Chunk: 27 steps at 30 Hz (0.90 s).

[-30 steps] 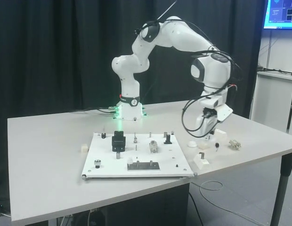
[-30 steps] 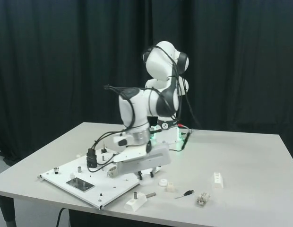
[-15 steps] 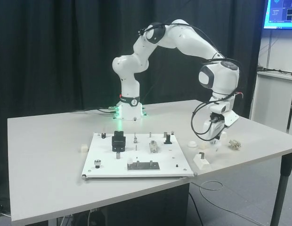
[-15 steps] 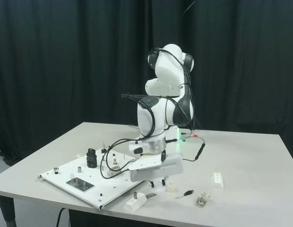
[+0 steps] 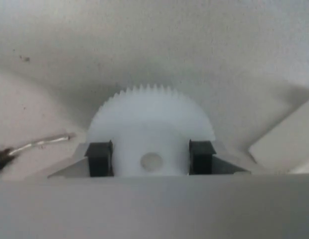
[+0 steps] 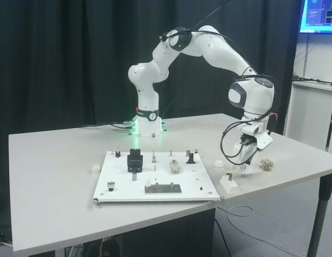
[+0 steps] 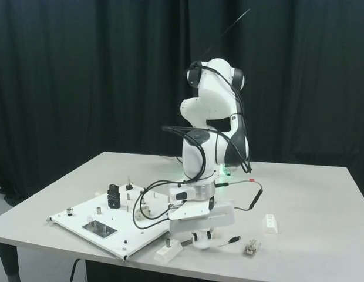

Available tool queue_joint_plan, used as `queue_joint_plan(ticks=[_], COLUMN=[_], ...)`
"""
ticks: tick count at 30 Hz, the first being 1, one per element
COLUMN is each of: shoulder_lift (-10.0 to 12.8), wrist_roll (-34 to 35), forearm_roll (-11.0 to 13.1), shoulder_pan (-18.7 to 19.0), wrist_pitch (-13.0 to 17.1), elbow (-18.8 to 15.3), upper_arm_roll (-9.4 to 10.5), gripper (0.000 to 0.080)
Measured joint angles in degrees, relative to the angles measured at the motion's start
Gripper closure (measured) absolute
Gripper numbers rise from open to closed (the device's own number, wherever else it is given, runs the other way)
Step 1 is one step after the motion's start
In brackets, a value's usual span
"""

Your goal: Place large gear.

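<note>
Gear (image 5: 150,132), large and white, lay flat on the grey table (image 5: 159,45), off the white board (image 6: 155,176). Your gripper (image 5: 150,158) straddled its raised hub, one black finger (image 5: 99,158) either side, apparently parted and not yet clamped, judging by the slim gaps, so squeezing would centre it.

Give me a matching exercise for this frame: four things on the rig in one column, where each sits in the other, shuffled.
Things:
1. large gear
2. black block
3. small white cube
4. arm base

Places:
a. on the grey table, beside the board's edge far from the gripper
b. behind the board, ringed with green light
c. at the gripper, off the board
d. standing on the white board

Pairs: 1-c, 2-d, 3-a, 4-b
</note>
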Motion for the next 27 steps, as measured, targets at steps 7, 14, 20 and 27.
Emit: queue_joint_plan(ticks=[7, 14, 20, 27], shoulder_lift=[0.50, 0.67, 0.74, 0.32], wrist_roll=[0.69, 0.94, 1.70, 2.30], forearm_roll=[-0.21, -0.21, -0.30, -1.75], shoulder_pan=[0.38, 0.64, 0.69, 0.68], wrist_pitch=[1.83, 3.79, 4.34, 3.81], elbow=[-0.67, -1.64, -1.95, -1.95], upper_arm_roll=[0.08, 0.10, 0.12, 0.07], gripper=[0.0475, 0.0475, 0.0475, 0.0275])
